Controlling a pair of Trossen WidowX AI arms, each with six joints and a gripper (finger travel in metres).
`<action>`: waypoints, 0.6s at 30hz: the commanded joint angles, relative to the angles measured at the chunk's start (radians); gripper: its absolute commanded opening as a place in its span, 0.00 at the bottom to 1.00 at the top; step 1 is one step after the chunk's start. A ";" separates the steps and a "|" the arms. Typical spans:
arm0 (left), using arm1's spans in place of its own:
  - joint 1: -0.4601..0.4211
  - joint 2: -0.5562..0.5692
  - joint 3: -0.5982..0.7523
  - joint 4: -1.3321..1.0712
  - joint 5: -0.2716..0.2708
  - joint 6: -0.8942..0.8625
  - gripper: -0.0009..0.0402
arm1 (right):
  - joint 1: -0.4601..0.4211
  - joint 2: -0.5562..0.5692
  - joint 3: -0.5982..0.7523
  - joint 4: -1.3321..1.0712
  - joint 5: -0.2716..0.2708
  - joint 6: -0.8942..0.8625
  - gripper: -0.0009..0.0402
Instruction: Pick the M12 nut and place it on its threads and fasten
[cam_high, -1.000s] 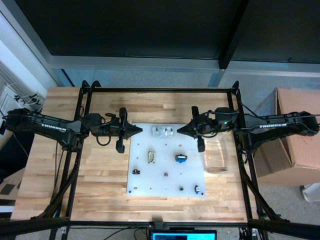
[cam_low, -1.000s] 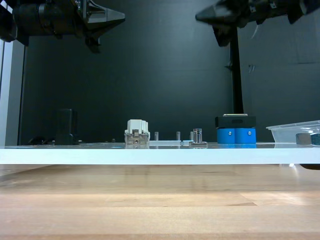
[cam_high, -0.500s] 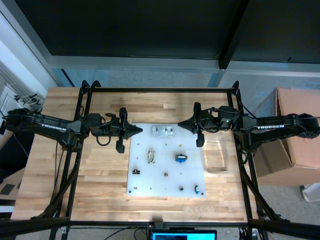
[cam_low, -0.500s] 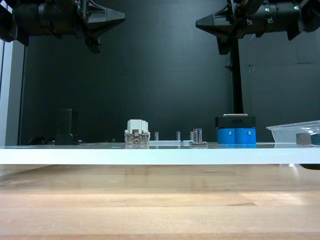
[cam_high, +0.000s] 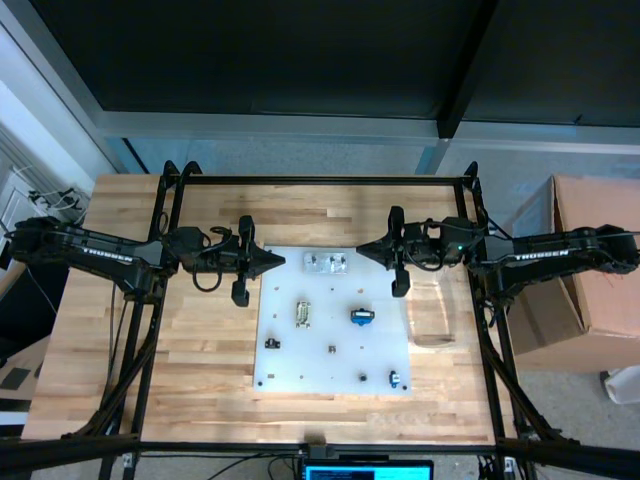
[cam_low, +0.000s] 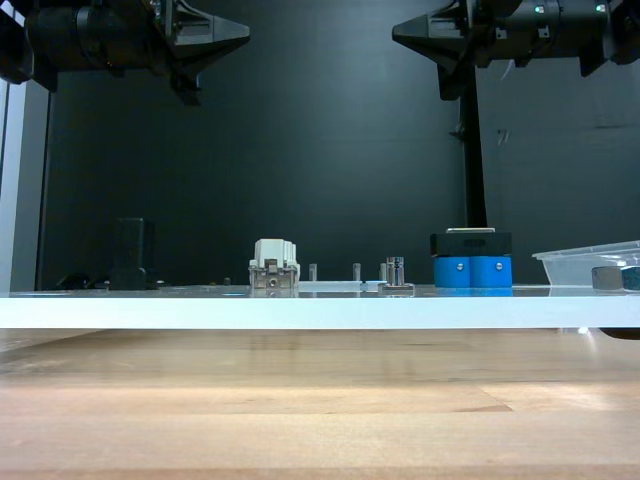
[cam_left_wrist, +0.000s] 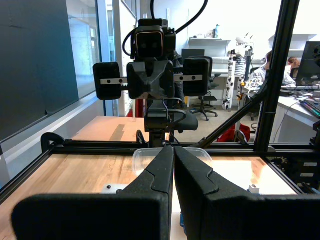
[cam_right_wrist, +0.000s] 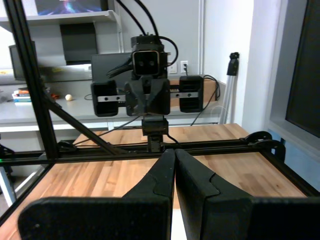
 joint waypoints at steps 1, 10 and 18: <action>0.000 0.000 0.000 0.000 0.000 0.000 0.02 | 0.001 0.001 0.001 -0.002 -0.001 0.000 0.02; 0.000 0.000 0.000 0.000 0.000 0.000 0.02 | 0.002 0.001 0.001 -0.007 -0.020 -0.014 0.02; 0.000 0.000 0.000 0.000 0.000 0.000 0.02 | 0.003 0.001 0.001 -0.008 -0.019 -0.014 0.02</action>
